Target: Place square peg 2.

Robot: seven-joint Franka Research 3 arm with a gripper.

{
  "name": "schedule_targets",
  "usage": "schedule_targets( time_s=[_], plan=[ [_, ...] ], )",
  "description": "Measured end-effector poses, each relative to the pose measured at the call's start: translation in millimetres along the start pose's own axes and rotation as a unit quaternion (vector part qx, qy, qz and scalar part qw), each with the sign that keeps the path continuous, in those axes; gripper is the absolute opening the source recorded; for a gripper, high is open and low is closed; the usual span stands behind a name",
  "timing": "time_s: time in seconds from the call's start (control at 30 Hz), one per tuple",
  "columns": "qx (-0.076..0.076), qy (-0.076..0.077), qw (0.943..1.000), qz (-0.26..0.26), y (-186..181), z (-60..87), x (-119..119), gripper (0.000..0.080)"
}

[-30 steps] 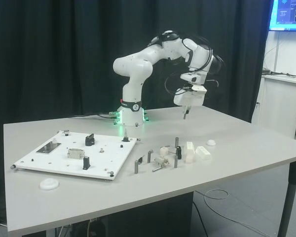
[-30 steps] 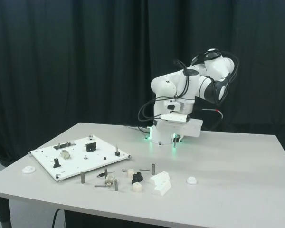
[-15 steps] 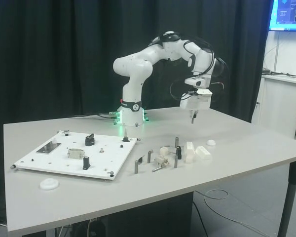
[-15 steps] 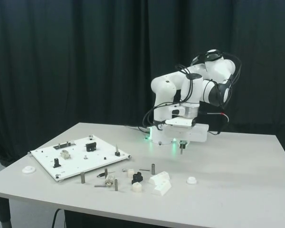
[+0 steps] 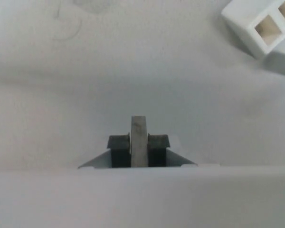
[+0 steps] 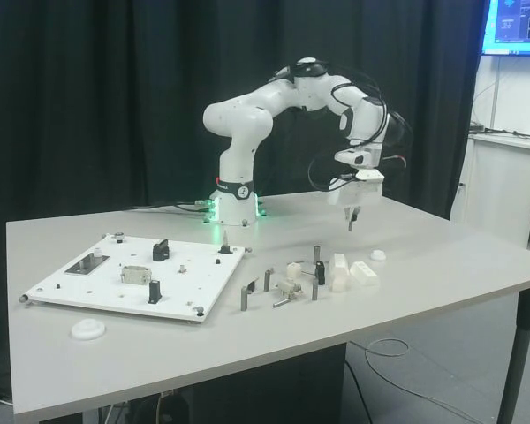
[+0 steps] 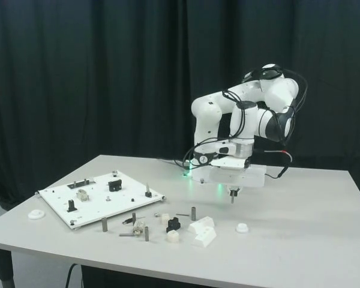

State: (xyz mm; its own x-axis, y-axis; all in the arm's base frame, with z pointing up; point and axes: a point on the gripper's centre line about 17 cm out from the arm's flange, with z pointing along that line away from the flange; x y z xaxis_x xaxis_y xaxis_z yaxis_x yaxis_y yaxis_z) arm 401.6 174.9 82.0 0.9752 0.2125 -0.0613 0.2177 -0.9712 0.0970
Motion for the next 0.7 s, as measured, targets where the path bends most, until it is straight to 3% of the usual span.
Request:
schedule_targets(
  time_s=[0.7],
  plan=[
    [0.013, 0.021, 0.9996, 0.013, -10.1, 22.8, 25.3, 0.0074]
  ],
)
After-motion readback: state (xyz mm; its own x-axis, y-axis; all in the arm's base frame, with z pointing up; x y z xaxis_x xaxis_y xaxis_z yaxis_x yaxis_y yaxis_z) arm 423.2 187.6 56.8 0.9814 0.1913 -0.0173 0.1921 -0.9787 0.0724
